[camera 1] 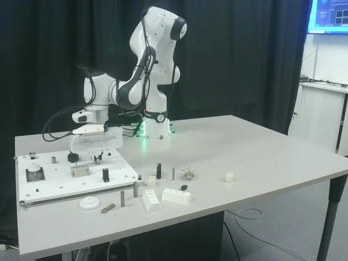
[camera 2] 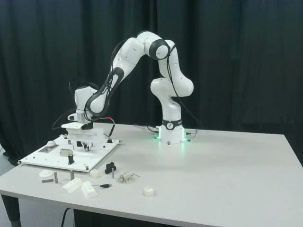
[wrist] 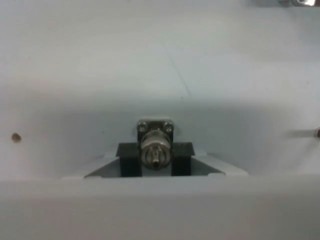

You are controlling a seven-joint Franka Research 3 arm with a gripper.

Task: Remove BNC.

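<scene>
Your white arm (camera 2: 142, 56) rises from its base (camera 2: 171, 132), lit green at the foot, on the grey table (camera 2: 227, 170) and reaches toward nine o'clock. Its gripper (camera 2: 84, 140) hangs just above the white board (camera 2: 42, 158), at the board's far part; you cannot tell the finger state here. Toward five o'clock of the board you have loose parts: two white blocks (camera 2: 80, 187), a black bracket (camera 2: 111, 167), a small metal connector (camera 2: 125, 177), and a white cube (camera 2: 149, 191). A black curtain (camera 2: 236, 47) fills the background.

Shiny metal BNC connector (wrist: 155, 148) on matt white board (wrist: 150, 75).
</scene>
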